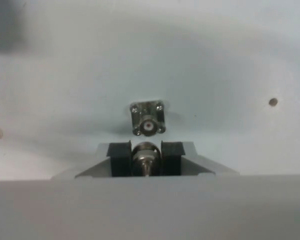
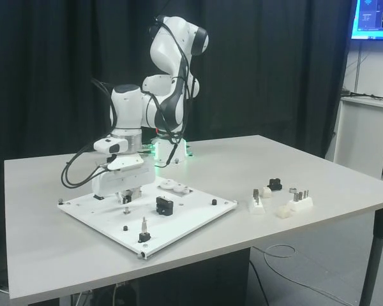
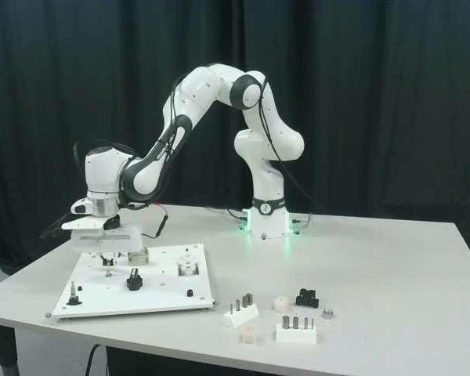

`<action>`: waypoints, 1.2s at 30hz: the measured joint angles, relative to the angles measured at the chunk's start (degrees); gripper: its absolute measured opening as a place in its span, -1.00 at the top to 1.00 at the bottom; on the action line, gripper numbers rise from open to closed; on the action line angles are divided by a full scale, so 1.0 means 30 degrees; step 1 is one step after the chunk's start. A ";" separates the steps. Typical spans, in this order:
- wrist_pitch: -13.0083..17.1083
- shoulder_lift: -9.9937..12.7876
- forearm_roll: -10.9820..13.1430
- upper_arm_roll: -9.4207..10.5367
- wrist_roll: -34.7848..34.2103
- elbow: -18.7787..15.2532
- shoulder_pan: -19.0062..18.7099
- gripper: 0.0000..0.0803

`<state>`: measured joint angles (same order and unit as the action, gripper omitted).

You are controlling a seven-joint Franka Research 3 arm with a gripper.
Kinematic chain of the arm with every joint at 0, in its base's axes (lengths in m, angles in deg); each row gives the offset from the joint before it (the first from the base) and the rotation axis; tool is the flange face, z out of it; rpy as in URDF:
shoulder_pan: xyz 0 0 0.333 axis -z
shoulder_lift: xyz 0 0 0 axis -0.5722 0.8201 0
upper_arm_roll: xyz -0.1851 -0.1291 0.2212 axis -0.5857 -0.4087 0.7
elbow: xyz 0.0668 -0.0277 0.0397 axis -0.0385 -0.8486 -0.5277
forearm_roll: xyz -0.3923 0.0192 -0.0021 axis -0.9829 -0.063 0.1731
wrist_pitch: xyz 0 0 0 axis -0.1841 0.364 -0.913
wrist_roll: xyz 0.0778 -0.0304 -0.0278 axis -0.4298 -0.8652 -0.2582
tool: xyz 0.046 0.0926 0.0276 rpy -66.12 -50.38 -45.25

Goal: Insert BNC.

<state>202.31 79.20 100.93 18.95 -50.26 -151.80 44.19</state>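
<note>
While the tool (image 1: 146, 159) hangs just above the white board (image 2: 191, 213), its two black fingers (image 1: 119, 157) are closed on the plug (image 1: 145, 156), a small metal connector held upright with its mating end pointing down. The socket (image 1: 148, 120), a little square-flanged metal part fixed to the board by a screw at each corner, sits just beside the plug in the wrist view, close but not yet lined up under it and not touching. Judging by its look, the plug is light, hard and rigid, with a smooth round barrel that could turn or slip between flat pads, so a firm hold across the barrel's middle, as it has now, seems the sensible place. It should not bend, but the thin centre pin of such a joint could be hurt if it meets the socket off-axis, so the descent calls for straight alignment and probably a small twist to lock. In both room views the arm (image 3: 211, 102) reaches out from its base at the far middle of the desk (image 3: 392, 266), its upper links arching high and then folding down toward the left, so that the wrist points straight down over the board's far left part. Other small fixtures stand on the board nearer the camera.
</note>
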 joint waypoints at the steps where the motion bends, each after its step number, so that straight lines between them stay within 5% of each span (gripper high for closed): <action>1: -0.0035 0.0000 0.0000 -0.0002 0.0000 -0.0002 0.0000 0.70; 36: -0.0134 0.0020 0.0534 0.0000 -0.0787 0.0116 -0.0014 0.70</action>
<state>201.91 79.26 102.54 18.95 -52.62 -151.45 44.15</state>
